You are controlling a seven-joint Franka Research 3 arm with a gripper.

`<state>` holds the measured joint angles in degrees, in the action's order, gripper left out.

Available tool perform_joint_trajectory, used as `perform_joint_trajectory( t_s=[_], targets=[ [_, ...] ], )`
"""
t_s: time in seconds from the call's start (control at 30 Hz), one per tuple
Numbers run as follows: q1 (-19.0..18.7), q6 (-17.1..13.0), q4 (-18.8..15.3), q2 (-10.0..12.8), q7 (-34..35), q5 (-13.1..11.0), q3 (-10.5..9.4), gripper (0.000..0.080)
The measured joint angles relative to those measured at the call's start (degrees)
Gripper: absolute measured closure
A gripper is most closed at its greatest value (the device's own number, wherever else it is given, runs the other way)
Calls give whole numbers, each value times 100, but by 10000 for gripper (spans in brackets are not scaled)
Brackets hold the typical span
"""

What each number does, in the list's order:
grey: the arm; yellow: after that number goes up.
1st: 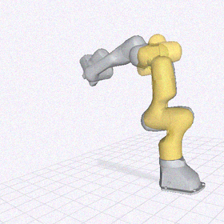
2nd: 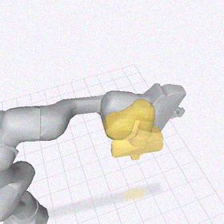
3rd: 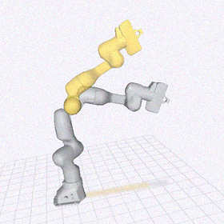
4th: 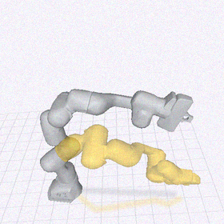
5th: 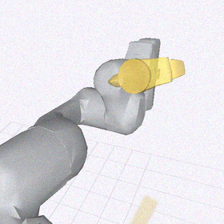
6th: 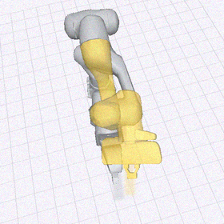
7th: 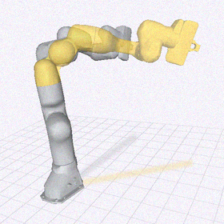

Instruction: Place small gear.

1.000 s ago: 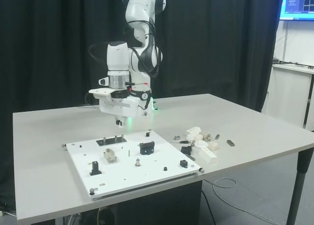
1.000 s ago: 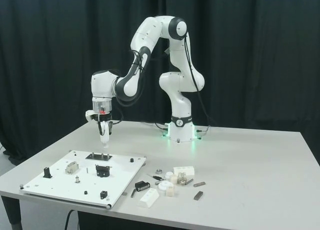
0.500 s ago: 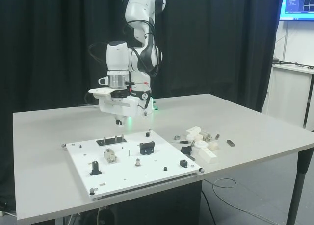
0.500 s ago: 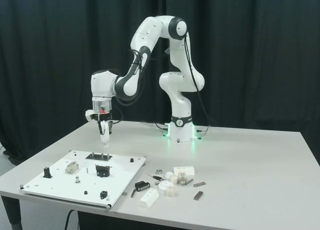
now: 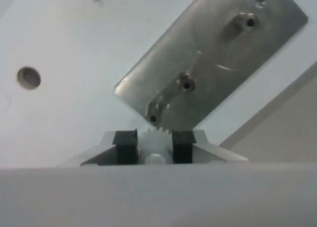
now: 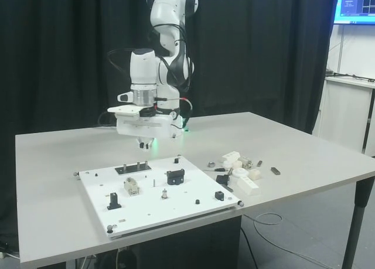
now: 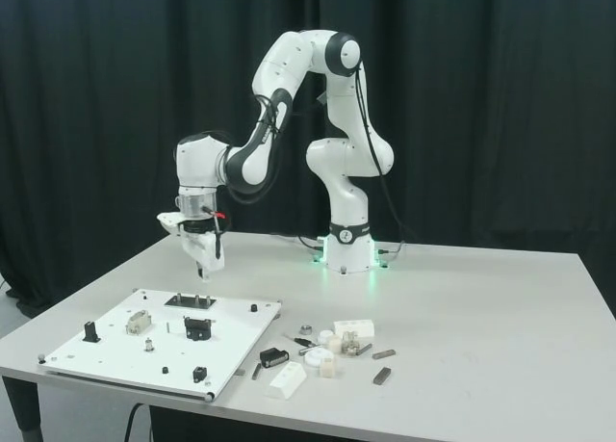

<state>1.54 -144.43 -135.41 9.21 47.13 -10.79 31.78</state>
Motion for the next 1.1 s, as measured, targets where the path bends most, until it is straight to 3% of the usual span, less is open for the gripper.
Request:
perform_joint_trajectory(
  t_s=[0.47,1.1],
  targets=[
    [-412,311,150,-37,-218,1,-67,659],
    [-1564,425,164,-67,-288,2,-107,659]
  ],
)
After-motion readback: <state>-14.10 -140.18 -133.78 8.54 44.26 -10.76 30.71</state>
